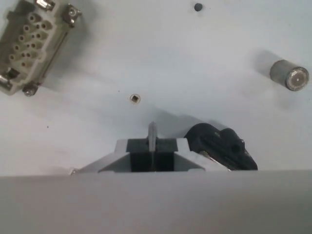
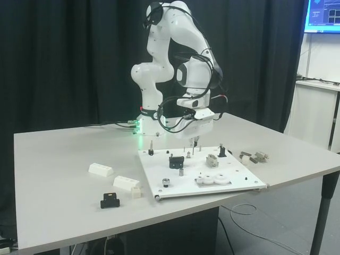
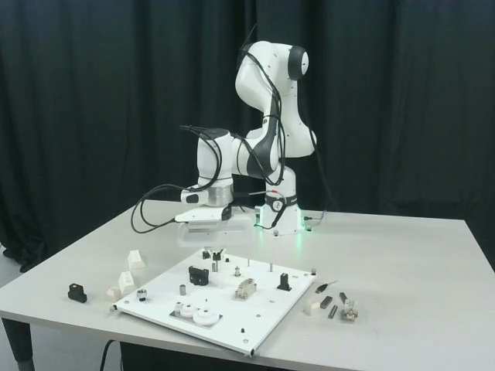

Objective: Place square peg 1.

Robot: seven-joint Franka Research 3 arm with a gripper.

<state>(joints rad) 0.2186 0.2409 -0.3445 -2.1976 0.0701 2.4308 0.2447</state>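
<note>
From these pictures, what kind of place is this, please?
Probably a robotics lab or test cell. A white arm is bolted on a grey table, above a white board carrying small assembly parts. Black curtains close off the space behind, and a screen hangs in one corner.

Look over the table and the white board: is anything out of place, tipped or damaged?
Nothing looks damaged or spilled. Several small parts lie off the white board on the grey table: white blocks and a black piece on one side, small connectors on the other. The gripper holds a thin peg above the board.
</note>
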